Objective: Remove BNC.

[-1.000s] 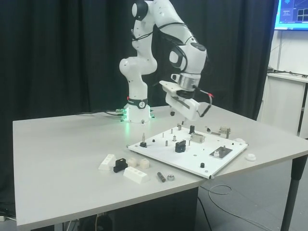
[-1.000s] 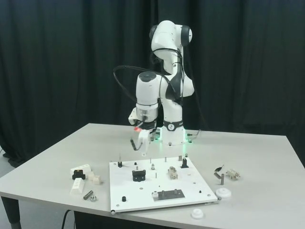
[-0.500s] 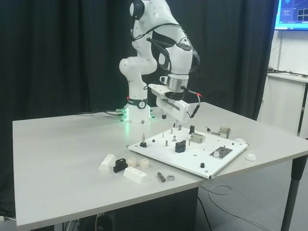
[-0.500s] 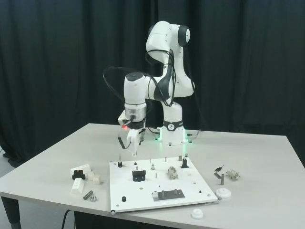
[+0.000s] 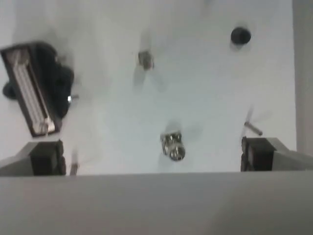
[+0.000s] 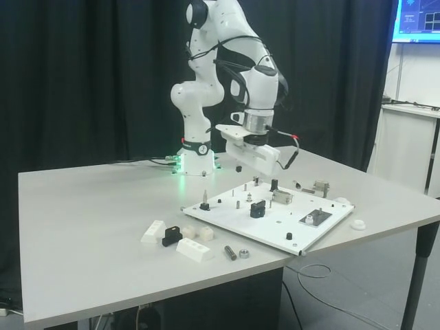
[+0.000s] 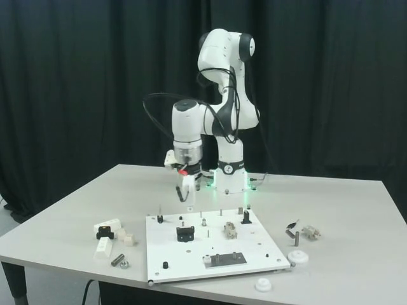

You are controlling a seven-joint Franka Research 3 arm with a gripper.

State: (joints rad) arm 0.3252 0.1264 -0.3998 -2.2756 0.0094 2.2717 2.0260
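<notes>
The BNC connector (image 5: 172, 146), a small metal post, stands upright on the white board (image 7: 254, 251) near the edge facing the arm's base; it also shows in the room views (image 7: 204, 222) (image 6: 236, 204). My gripper (image 5: 151, 155) hangs above the board, open, with nothing between the fingers. In the wrist view the BNC lies between the two black fingertips (image 5: 46, 157), apart from both. From the room views the gripper (image 7: 189, 204) (image 6: 240, 167) hovers a little above the posts, not touching them.
A black multi-pin connector (image 5: 34, 90) (image 7: 185, 234), a thin post (image 5: 145, 59) and a black knob (image 5: 240, 35) stand close to the BNC. Loose white blocks (image 6: 194, 247) and a black piece (image 6: 172, 237) lie beside the board. White discs (image 7: 297, 257) and small connectors (image 7: 310, 232) lie on its other side.
The arm swung the gripper across the board's base-side edge, out toward the pin at its corner and then back a little over the BNC. The fingers stayed open.
</notes>
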